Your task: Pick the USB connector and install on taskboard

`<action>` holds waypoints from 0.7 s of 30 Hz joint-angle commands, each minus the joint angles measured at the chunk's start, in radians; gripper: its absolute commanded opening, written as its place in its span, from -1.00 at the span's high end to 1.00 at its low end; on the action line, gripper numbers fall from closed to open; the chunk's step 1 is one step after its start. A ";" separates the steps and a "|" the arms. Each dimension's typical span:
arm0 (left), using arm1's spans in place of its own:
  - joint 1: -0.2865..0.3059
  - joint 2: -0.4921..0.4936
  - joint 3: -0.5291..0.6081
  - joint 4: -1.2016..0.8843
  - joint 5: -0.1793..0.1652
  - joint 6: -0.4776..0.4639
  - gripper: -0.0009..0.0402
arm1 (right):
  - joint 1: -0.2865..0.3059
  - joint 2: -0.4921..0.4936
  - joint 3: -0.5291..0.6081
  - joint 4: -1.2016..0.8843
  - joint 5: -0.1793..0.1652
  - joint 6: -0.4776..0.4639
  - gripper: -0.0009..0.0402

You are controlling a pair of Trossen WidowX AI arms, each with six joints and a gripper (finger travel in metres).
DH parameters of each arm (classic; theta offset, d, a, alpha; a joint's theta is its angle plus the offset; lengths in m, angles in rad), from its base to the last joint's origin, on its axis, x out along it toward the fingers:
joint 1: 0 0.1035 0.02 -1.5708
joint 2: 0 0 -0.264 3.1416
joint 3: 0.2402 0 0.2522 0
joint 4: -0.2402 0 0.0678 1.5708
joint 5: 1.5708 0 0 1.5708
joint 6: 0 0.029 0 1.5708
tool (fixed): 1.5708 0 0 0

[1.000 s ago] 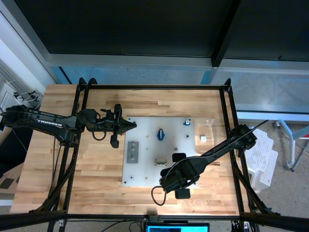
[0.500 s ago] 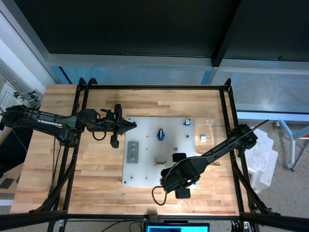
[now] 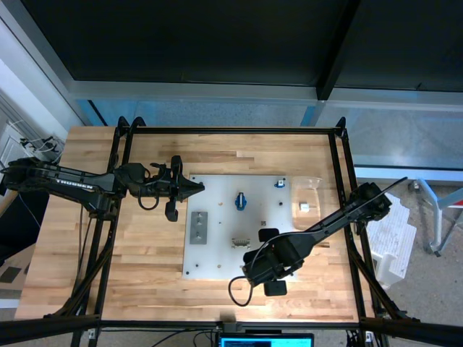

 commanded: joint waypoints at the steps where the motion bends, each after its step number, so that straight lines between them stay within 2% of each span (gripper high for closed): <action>1: 0.000 0.000 0.000 0.000 0.000 0.000 0.96 | 0.002 0.008 -0.010 0.013 -0.012 0.000 0.96; 21: 0.000 0.000 0.000 0.000 0.000 0.000 0.96 | 0.010 -0.019 -0.009 0.013 -0.003 0.005 0.91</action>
